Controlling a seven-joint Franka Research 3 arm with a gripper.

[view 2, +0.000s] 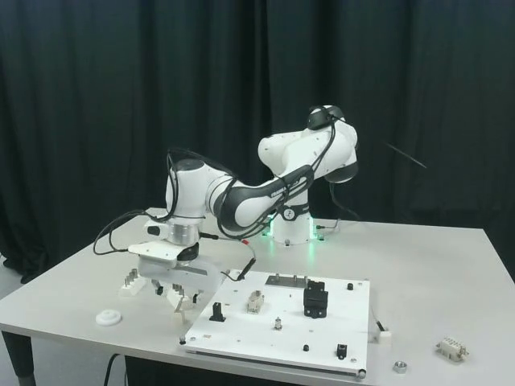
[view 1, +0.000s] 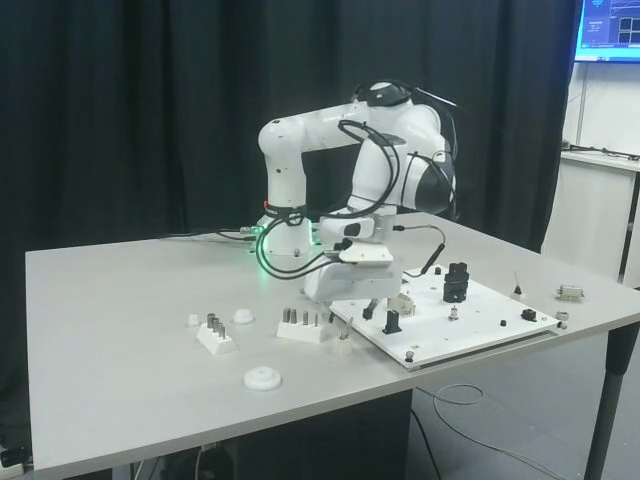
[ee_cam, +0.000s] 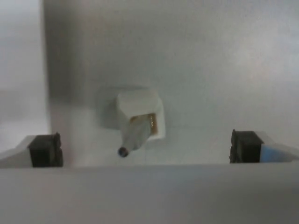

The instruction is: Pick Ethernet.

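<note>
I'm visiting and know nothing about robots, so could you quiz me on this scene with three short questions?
1. True or false: the gripper has closed on the Ethernet plug.
2. The white board lies on: A) the floor B) the grey table C) a shelf.
3. What colour is the curtain behind the arm?

Key: 1 false, the fingers stand apart either side of the plug. 2 B. 3 black.

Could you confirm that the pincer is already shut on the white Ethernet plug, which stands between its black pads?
Not quite. The wrist view shows the pincer open: its black pads stand far apart, neither touching the white Ethernet plug. The plug does stand between them, on the grey surface.
</note>
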